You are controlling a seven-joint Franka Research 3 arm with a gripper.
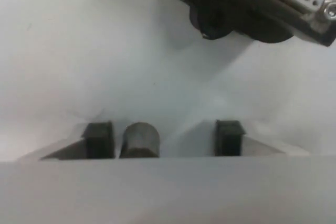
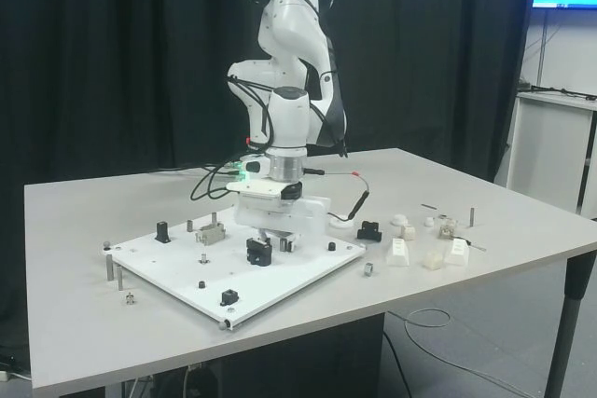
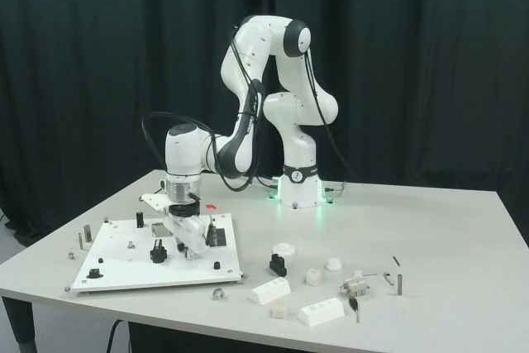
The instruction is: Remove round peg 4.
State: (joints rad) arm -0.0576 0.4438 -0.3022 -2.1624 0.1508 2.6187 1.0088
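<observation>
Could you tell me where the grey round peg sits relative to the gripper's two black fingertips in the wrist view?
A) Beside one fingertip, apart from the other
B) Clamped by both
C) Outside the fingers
A: the round peg stands next to one fingertip, with a clear gap to the other.

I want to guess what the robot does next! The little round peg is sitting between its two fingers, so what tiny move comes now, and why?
Probably close the fingers. In the wrist view the short grey round peg stands between the black fingertips of the gripper, close beside one pad and apart from the other. The jaws are open, so nothing holds the peg yet; it needs gripping before the white arm can lift it off the white board.
</observation>
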